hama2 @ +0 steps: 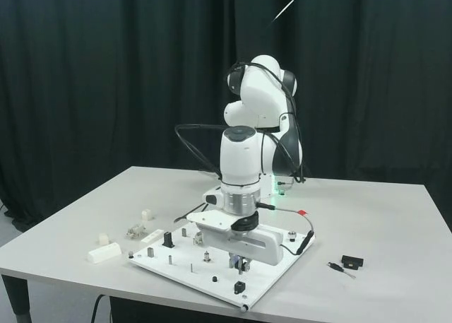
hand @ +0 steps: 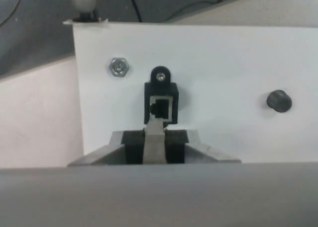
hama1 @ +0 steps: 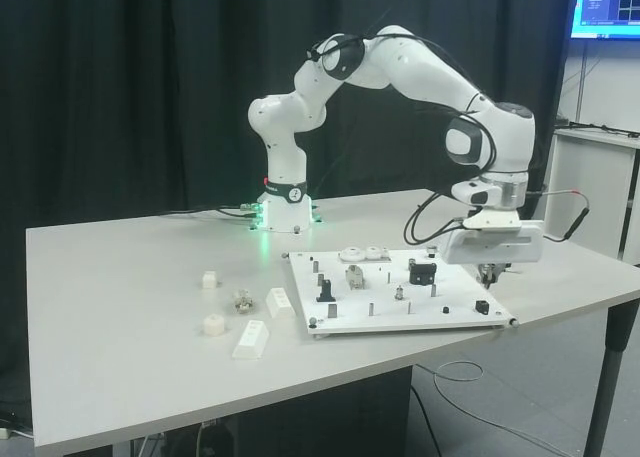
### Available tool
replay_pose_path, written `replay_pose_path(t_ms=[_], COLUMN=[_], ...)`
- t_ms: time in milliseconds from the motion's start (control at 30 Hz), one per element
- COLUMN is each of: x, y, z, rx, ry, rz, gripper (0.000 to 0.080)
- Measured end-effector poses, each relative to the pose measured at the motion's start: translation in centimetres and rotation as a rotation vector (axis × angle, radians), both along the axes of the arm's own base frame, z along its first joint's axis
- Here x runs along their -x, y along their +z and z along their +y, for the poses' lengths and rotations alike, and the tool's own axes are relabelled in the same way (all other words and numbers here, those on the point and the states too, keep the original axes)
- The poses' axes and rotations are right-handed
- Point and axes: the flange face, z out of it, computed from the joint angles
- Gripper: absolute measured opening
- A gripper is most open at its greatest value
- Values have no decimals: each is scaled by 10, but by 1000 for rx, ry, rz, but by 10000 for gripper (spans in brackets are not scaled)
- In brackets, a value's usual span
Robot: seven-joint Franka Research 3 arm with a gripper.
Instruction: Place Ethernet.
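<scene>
Plug tip lined up just short of the Ethernet socket mouth.

From my wrist camera I see the gripper [hand: 154, 146] closed on a grey Ethernet plug [hand: 154, 143], held snug between both fingers, its long axis running straight toward the black Ethernet socket [hand: 161, 103] at twelve o'clock; whether the tip has entered the opening I cannot tell. The socket sits on the white board [hand: 223, 78], a hex nut [hand: 119, 67] at its ten o'clock and a black stud [hand: 278, 101] out at three o'clock. In the first room view the arm [hama1: 420, 72] arches over the grey table [hama1: 120, 277], wrist pointing down over the board's corner farthest from the base.
</scene>
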Motion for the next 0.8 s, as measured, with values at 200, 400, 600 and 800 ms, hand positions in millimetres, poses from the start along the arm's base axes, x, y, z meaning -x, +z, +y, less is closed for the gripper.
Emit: replay_pose_path(t_ms=[200,400,600,800], x=[-1,-1,-2,-2], y=[5,6,6,6], z=[-2,-4,-5,-6], rx=[4,8,9,10], ry=[-1,-4,-6,-7], rz=[7,7,7,7], gripper=[80,80,80,80])
